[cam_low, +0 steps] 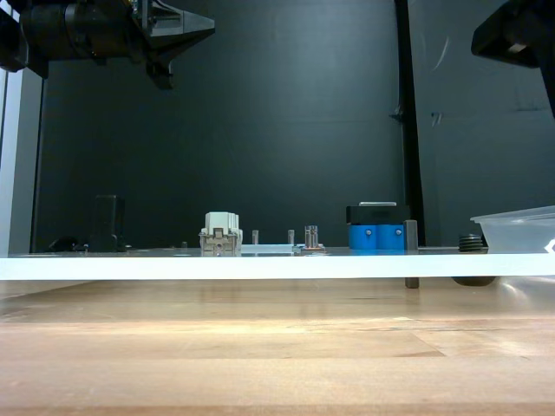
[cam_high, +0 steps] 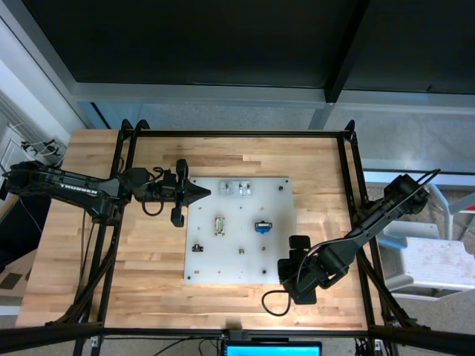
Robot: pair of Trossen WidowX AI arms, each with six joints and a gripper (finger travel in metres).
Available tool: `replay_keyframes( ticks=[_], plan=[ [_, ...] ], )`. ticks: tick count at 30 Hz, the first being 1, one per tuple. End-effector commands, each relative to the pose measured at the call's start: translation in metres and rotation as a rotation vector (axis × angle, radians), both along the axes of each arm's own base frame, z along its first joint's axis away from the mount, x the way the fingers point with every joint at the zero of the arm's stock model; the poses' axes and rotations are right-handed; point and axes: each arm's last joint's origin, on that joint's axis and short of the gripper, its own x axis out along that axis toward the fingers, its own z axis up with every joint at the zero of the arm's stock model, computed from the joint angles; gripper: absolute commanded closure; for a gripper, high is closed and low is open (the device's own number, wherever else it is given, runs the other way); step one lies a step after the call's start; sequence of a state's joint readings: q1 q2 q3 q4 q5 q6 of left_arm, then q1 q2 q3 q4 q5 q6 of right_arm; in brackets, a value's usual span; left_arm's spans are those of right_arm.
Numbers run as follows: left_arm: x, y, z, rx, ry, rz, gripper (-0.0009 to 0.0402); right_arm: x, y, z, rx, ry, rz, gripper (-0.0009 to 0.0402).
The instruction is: Remove the rj45 connector and place it in the container
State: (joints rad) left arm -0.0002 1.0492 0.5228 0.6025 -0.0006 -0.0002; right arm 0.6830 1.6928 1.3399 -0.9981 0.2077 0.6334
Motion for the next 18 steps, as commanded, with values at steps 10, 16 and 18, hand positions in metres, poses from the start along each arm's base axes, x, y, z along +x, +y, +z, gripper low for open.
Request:
replay_keyframes(
  ticks=[10, 16, 18],
  plan=[
    [0.0, 0.0, 0.0, 0.0, 0.0, 0.0, 0.0392, -0.003, -0.003, -0.019, -0.006, -0.004, -0.015, 0.0212],
    [0.0, 0.0, 0.0, 0.0, 0.0, 0.0, 0.0392, -0.003, -0.004, -0.029, 0.007, -0.017, -0.02, 0.0212],
    [0.0, 0.0, 0.0, 0.0, 0.0, 0.0, 0.0392, -0.003, -0.004, -0.031, 0.009, -0.02, -0.021, 0.0212]
  ],
)
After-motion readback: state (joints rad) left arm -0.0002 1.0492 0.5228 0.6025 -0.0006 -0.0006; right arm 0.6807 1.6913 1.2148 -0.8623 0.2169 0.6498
